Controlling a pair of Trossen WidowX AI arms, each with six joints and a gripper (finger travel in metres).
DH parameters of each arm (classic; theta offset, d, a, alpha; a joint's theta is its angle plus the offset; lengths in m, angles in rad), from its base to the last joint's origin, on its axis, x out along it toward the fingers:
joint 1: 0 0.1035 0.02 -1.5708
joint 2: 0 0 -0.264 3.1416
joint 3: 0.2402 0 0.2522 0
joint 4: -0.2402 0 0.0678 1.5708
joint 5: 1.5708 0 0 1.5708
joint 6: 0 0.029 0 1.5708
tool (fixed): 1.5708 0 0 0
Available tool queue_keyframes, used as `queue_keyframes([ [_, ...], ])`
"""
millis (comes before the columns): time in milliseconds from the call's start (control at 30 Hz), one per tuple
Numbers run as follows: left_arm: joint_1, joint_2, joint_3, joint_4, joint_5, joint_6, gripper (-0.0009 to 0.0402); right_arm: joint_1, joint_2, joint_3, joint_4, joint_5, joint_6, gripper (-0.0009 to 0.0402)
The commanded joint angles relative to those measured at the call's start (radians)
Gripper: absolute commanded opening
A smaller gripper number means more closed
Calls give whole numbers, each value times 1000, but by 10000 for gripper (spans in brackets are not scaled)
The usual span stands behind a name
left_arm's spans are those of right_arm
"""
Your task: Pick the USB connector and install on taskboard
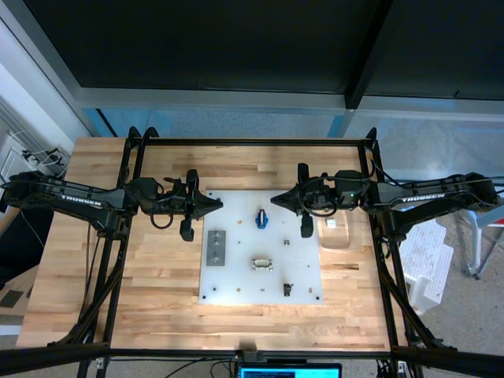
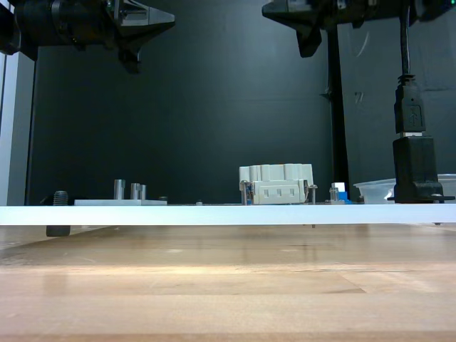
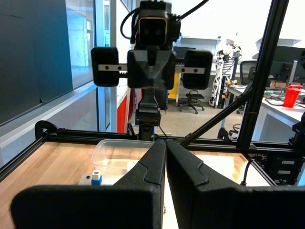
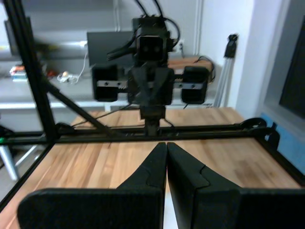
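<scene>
Left claw (image 1: 218,203): fingers (image 3: 147,167) pressed together along their full length, holding nothing. It hangs above the far left edge of the taskboard (image 1: 236,283) and touches nothing.

Right claw (image 1: 275,200): fingers (image 4: 188,174) likewise closed tight and empty. It hangs over the taskboard's far edge, just beyond the blue fitting (image 1: 261,218). The two claw tips point at each other and are apart.

USB connector (image 2: 411,114): upright and seated in a black socket (image 2: 417,171) near the taskboard's near right corner, well apart from both claws. Its cable runs upward and is cut off by the edge of the low view.

From the high view this spot is only a small dark shape (image 1: 288,289); plug and socket cannot be told apart there.

Grey block (image 1: 216,246) and multi-pin connector (image 1: 262,264) sit on the board. A clear tray (image 1: 336,232) rests on the desk (image 1: 118,260) beside the board's right edge.

In both wrist views the claw fingers hide most of the board.
</scene>
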Motion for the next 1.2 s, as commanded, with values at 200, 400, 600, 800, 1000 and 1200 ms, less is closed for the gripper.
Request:
queue_keyframes([
  [200, 0, 0, 0, 0, 0, 0, 0, -12, -3, -81, 122, -1, 21, 0],
  [400, 0, 0, 0, 0, 0, 0, 0, -32, -3, -108, 158, -24, 42, 0],
  [600, 0, 0, 0, 0, 0, 0, 0, -38, -3, -119, 163, -45, 49, 0],
  [800, 0, 0, 0, 0, 0, 0, 0, -42, -3, -121, 165, -41, 53, 0],
  [1000, 0, 0, 0, 0, 0, 0, 0, -42, -3, -116, 164, -41, 54, 0],
  [1200, 0, 0, 0, 0, 0, 0, 0, -42, -3, -116, 163, -42, 55, 0],
])
